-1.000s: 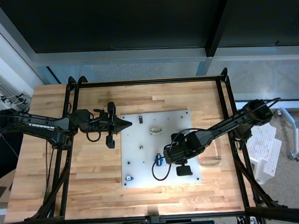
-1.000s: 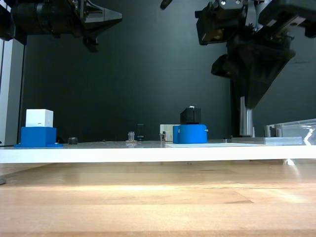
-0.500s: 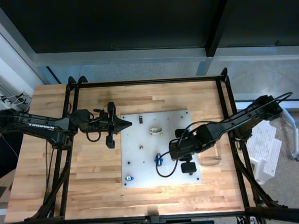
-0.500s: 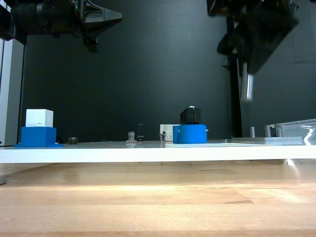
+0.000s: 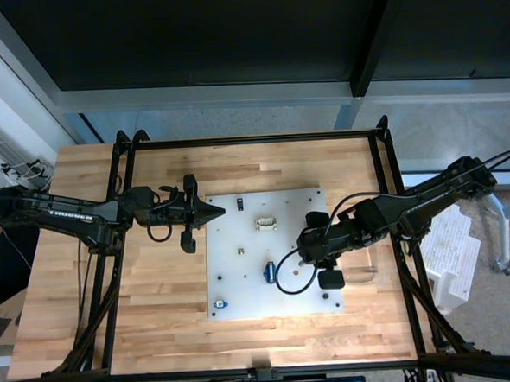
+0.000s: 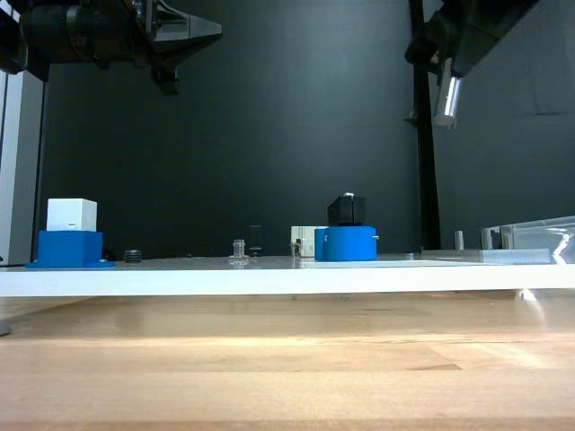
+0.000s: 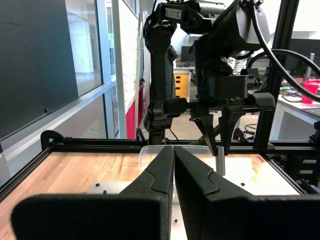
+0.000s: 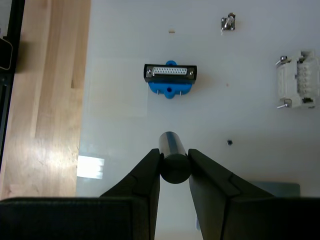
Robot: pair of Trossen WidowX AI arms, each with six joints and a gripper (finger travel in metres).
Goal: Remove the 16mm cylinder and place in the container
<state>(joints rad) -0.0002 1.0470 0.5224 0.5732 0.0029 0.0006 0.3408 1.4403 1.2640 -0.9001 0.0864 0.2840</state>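
Observation:
The 16mm cylinder (image 8: 174,161), a short grey metal peg, hangs upright high above the white board (image 5: 243,278), and my right gripper (image 8: 174,159) is shut on it. In the low view the cylinder (image 6: 446,99) pokes down from the right gripper (image 6: 449,67), well clear of the board. From above, the right gripper (image 5: 307,255) is over the board's right part, just left of the container (image 5: 361,267), a clear plastic tub beside the board. My left gripper (image 5: 213,211) is parked, shut and holding nothing, beyond the board's left edge.
On the board lie a blue-and-black connector (image 8: 170,79), a white connector (image 8: 297,86), a blue round fitting (image 6: 349,242) and a white cube on a blue base (image 6: 70,235). A black frame surrounds the table (image 5: 89,305).
The right gripper has lifted the cylinder off the board and carried it up and to the right, towards the container. The left arm has not moved.

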